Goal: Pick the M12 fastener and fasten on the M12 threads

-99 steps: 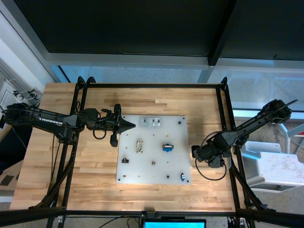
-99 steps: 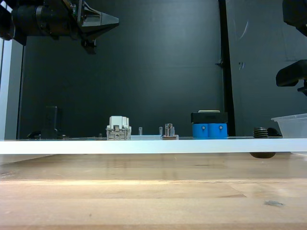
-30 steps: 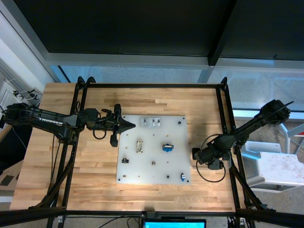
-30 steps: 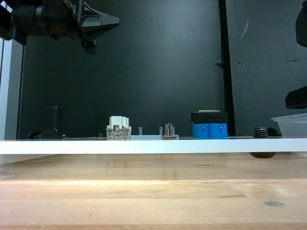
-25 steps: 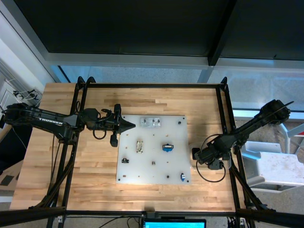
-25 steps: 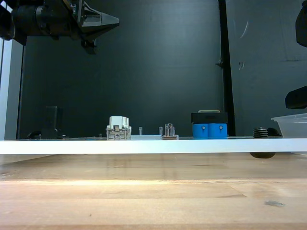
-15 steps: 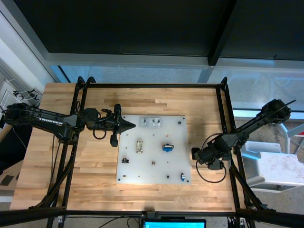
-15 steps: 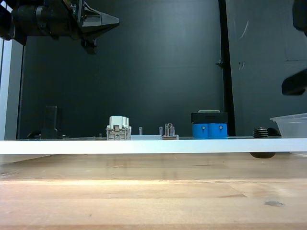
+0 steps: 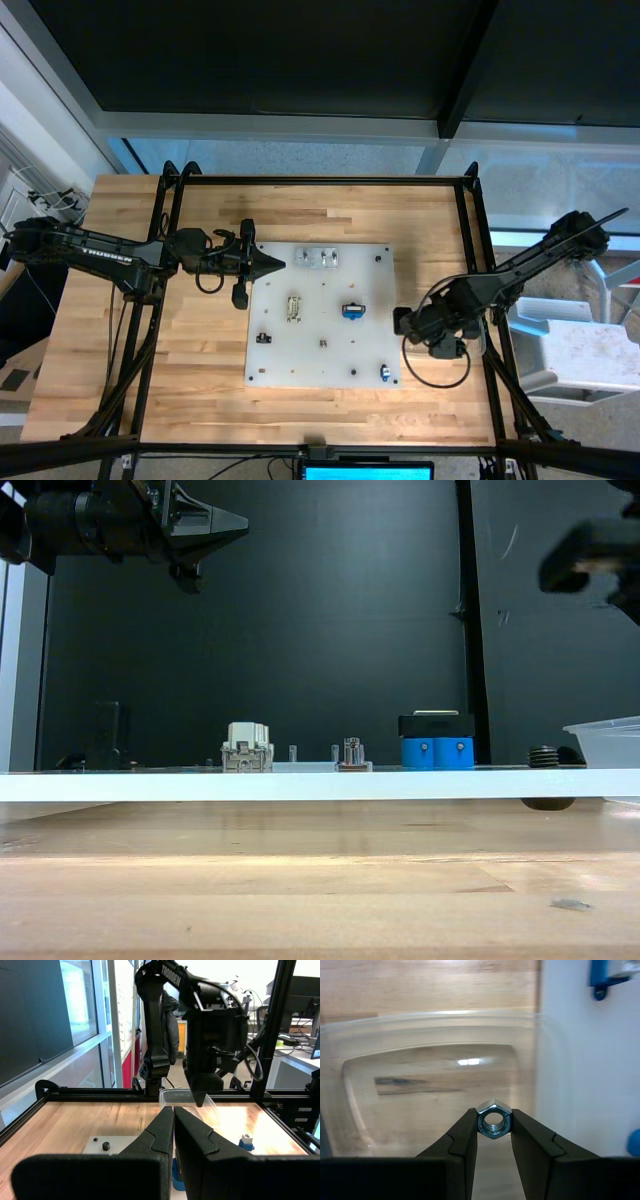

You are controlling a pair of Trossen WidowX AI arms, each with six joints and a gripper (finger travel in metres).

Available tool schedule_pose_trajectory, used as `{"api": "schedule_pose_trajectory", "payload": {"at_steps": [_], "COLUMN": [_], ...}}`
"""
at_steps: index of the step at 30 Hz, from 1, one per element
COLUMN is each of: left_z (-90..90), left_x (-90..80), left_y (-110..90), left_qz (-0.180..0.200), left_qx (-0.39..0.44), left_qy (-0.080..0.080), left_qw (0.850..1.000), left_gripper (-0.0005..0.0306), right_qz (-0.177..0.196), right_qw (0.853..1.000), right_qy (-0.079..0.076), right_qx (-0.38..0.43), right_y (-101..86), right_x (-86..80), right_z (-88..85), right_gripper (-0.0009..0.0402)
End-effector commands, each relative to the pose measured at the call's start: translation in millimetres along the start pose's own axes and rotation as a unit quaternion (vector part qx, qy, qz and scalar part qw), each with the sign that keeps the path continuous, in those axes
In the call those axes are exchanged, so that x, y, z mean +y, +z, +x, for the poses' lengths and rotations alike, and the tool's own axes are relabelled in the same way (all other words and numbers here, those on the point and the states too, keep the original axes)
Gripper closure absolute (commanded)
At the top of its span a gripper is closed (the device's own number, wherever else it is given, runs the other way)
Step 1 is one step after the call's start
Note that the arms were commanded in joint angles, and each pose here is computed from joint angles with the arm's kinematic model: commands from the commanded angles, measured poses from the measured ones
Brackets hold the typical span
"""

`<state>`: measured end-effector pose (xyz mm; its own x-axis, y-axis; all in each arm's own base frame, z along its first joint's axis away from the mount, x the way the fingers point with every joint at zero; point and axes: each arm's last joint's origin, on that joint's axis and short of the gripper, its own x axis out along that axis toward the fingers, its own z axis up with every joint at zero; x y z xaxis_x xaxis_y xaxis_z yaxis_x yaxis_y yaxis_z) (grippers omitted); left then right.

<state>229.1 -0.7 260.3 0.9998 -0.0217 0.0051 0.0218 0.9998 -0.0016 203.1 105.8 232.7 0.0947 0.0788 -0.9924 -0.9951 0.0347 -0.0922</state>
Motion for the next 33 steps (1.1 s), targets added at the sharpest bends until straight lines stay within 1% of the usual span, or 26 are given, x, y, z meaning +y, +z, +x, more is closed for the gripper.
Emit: {"api": "schedule_pose_trajectory", "payload": {"at_steps": [1,10,17,22,24,28,31,33], "left_z": [0.1,0.1,0.1,0.1,0.1,0.1,0.1,0.1], "left_x": [0.0,0.1,0.0,0.0,0.0,0.1,0.0,0.0], "left_y": [0,0,0,0,0,0,0,0], "left_qz": [0.0,0.0,0.0,0.0,0.0,0.0,0.0,0.0], "left_qx": [0.0,0.0,0.0,0.0,0.0,0.0,0.0,0.0], "left_qy": [0.0,0.0,0.0,0.0,0.0,0.0,0.0,0.0], "left_qw": [1.0,1.0,1.0,1.0,1.0,1.0,1.0,1.0], "left_gripper": [0.03,0.03,0.03,0.03,0.03,0.03,0.03,0.03], "right_qz": [0.0,0.0,0.001,0.002,0.002,0.002,0.002,0.002], "right_qw": [1.0,1.0,1.0,1.0,1.0,1.0,1.0,1.0], "right_qy": [-0.003,0.0,-0.006,-0.003,-0.004,-0.003,0.001,0.001], "right_qx": [-0.001,0.0,-0.003,-0.001,-0.002,-0.001,0.001,0.001], "right_y": [8.2,31.5,47.8,56.9,60.3,67.2,72.2,75.6], "right_x": [-16.5,-59.2,-90.0,-107.9,-114.3,-127.1,-136.5,-142.6], "right_z": [-3.5,0.2,3.4,7.8,9.3,14.2,19.0,22.1], "right_gripper": [0.038,0.038,0.0379,0.038,0.038,0.038,0.038,0.038]}}
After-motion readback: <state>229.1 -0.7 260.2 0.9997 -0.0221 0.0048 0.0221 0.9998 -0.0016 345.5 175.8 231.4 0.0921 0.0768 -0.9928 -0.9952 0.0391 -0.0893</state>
